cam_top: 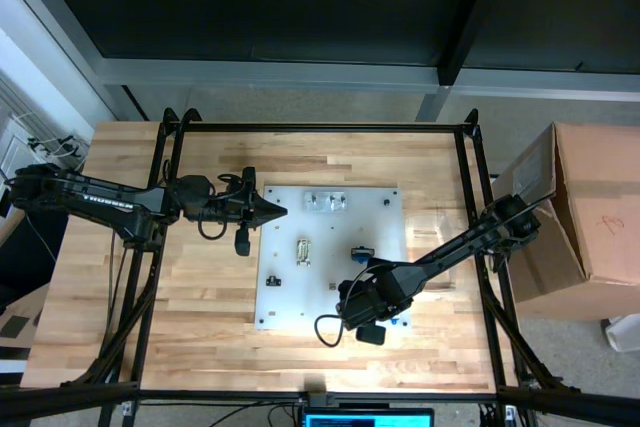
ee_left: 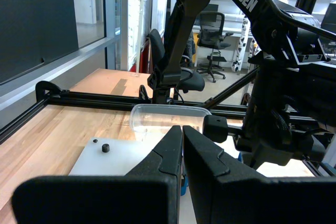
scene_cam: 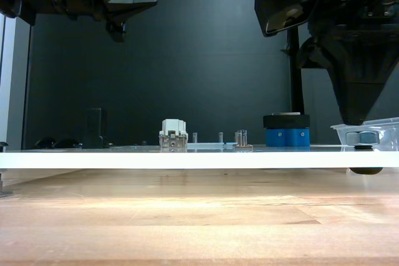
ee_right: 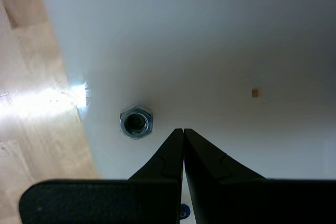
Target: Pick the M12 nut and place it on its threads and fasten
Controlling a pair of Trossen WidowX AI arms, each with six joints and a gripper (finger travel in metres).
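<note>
The right gripper [ee_right: 183, 130], clenched empty, sits just beside the nut [ee_right: 136, 123] on its stud [scene_cam: 361, 147] — likely to turn it; the left gripper [ee_left: 182, 128], clenched too, hangs well off.

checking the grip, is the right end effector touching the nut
Apart. The right wrist view shows bare white board between the shut right end effector and the nut.

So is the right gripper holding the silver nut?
No, the right gripper is shut on nothing, and the M12 nut sits on the white board beside its tips; the left gripper hangs over the board's left edge.
</note>
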